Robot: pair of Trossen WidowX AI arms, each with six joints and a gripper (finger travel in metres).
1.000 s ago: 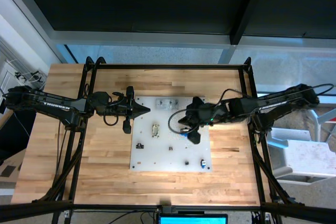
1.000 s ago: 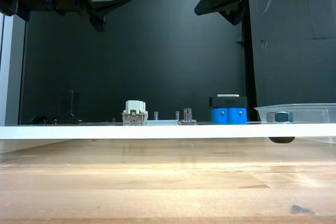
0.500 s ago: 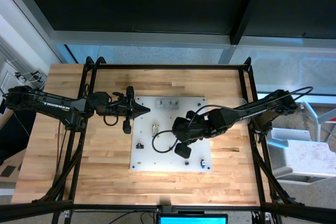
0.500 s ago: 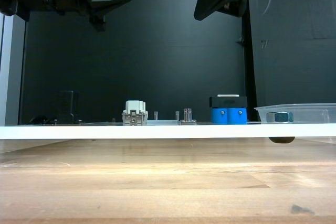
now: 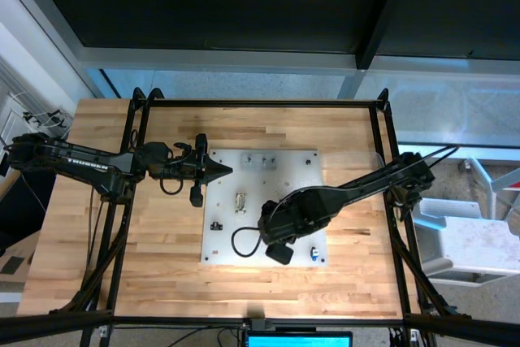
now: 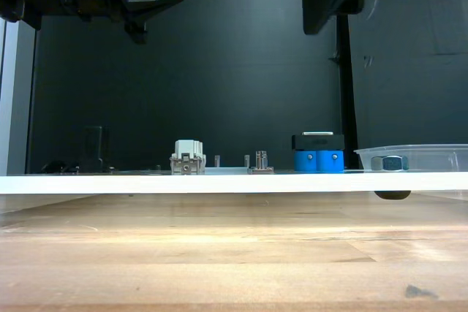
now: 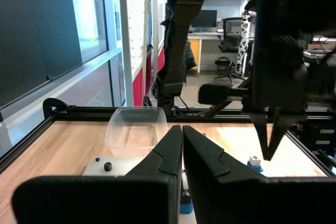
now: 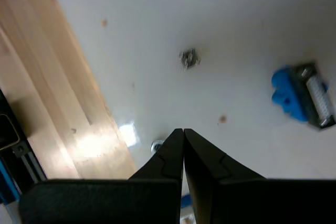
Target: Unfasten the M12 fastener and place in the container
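The small silver M12 nut (image 6: 390, 163) sits low on the white board (image 5: 223, 241), and seems to lie inside the clear container (image 6: 431, 148) behind it. The right wrist view shows the nut (image 8: 156, 145) on the board near its edge, on its stud. My right gripper (image 8: 183, 130) hangs high above it (image 6: 310, 28), shut and empty, pointing down. From above, the right wrist (image 5: 280, 233) hides the nut. The container (image 5: 357, 158) stands off the board's far right corner; no nut shows in it. My left gripper (image 5: 227, 171) is shut (image 7: 182, 128), parked high over the board's left edge.
On the board stand a beige connector (image 5: 240, 201), a silver post (image 6: 261, 160) and a blue-and-white part (image 6: 318, 157). A small blue piece (image 5: 314, 253) sits at the near right corner. A black frame rail (image 5: 260, 103) rings the table.
The right arm has swung from the board's far right toward its near edge, and its gripper now points down. The left arm and the nut have not moved.
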